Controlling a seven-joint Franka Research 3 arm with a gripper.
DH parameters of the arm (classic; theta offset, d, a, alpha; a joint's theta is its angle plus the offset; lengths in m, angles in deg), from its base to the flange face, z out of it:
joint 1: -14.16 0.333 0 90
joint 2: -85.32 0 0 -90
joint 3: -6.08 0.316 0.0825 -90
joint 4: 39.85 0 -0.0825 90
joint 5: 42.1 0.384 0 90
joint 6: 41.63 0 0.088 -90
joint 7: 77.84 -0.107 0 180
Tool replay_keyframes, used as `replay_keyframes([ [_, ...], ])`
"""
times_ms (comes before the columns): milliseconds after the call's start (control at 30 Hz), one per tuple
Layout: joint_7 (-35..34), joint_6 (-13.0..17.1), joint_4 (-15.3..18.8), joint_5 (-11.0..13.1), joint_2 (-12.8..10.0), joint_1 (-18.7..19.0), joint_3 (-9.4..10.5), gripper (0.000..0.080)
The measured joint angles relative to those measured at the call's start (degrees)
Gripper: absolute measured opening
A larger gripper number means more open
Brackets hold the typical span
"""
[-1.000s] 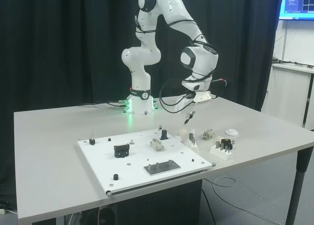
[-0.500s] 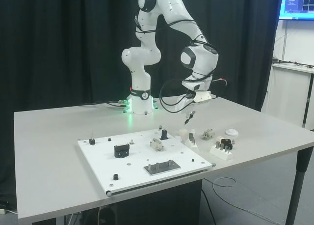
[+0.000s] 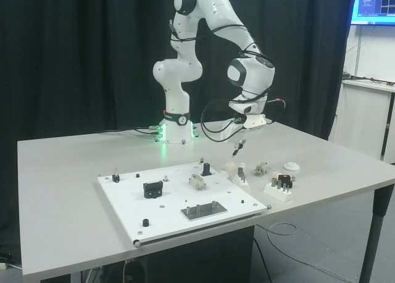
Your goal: Insert USB.
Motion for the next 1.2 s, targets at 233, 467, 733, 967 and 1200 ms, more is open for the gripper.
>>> replay_keyframes([
  [233, 0.0, 0.0, -0.1, 0.0, 0.0, 0.0, 0.00, 0.0050],
  [467, 0.0, 0.0, -0.3, 0.0, 0.0, 0.0, -0.07, 0.0050],
  [733, 0.0, 0.0, -0.6, 0.0, 0.0, 0.0, -0.13, 0.0050],
  [967, 1.0, 0.0, -1.1, 0.0, 0.0, 0.0, -0.13, 0.0050],
  [1200, 2.0, -0.1, -1.7, -0.8, 0.0, 0.0, -0.30, 0.0050],
])
